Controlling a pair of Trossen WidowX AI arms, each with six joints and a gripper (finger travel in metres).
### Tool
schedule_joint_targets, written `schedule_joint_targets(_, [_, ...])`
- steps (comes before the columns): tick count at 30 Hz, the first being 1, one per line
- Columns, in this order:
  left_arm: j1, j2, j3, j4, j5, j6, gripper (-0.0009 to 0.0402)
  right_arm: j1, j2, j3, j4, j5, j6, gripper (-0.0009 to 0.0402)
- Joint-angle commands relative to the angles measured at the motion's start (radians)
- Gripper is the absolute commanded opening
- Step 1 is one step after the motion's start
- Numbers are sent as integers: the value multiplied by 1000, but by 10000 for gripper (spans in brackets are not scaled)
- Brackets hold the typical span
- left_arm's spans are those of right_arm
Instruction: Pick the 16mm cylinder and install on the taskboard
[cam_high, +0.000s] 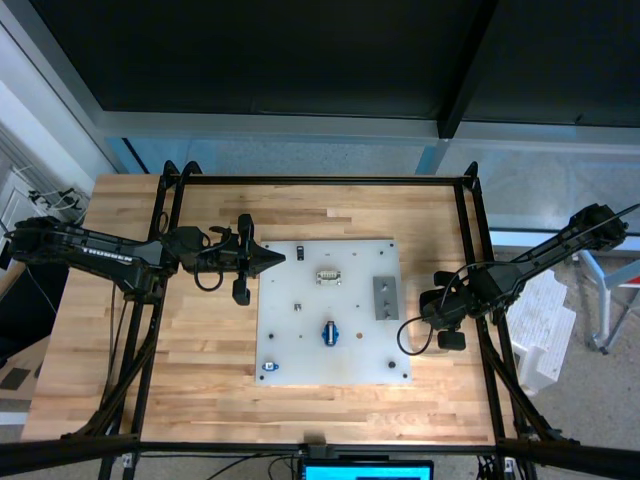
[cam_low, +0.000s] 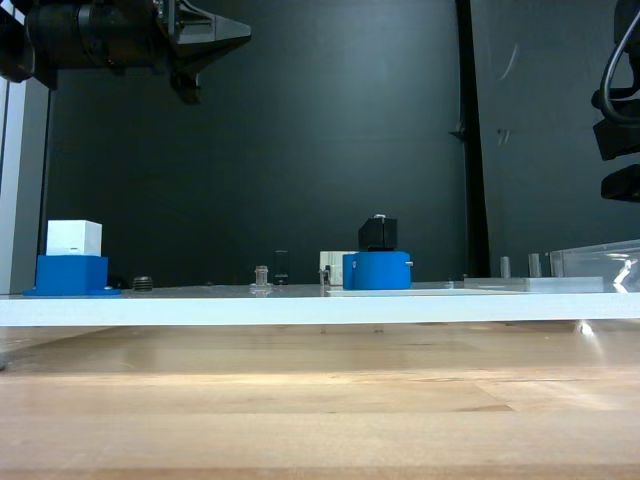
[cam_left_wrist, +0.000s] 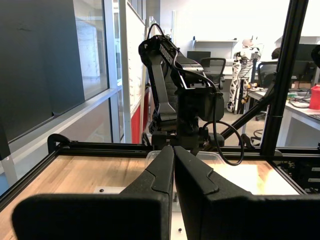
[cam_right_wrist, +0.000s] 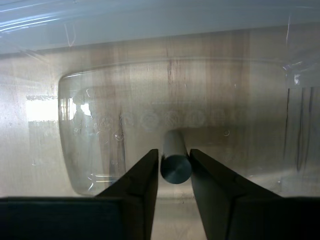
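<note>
Right gripper hangs just off the taskboard's right edge, over the clear tray, jaws pinched on the cylinder. It's a short, smooth grey metal peg with a flat round end facing the wrist camera, lying lengthwise between the jaws. Left gripper hovers high at the board's left edge, above the bench, jaws pressed together on nothing.

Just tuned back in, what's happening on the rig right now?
The right gripper is over the clear tray, right of the taskboard, with its fingers closed on the 16mm cylinder. The cylinder is not yet on the board. The left gripper hangs shut above the taskboard's left edge, holding nothing.
</note>
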Motion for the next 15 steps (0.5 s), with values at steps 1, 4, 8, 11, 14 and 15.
schedule_joint_targets(1, [0, 0, 0, 0, 0, 0, 0, 0, 0, 10, -7, 0, -1, 32])
schedule_joint_targets(4, [0, 0, 0, 0, 0, 0, 0, 0, 0, 28, -23, 0, -2, -1])
schedule_joint_targets(8, [0, 0, 0, 0, 0, 0, 0, -3, 0, 71, -51, 0, -6, 9])
schedule_joint_targets(11, [0, 0, 0, 0, 0, 0, 0, -20, 5, 132, -103, 2, -19, 11])
schedule_joint_targets(14, [0, 0, 0, 0, 0, 0, 0, -47, 35, 210, -167, 3, -30, 11])
schedule_joint_targets(15, [0, 0, 0, 0, 0, 0, 0, -55, 50, 235, -179, 3, -33, 11])
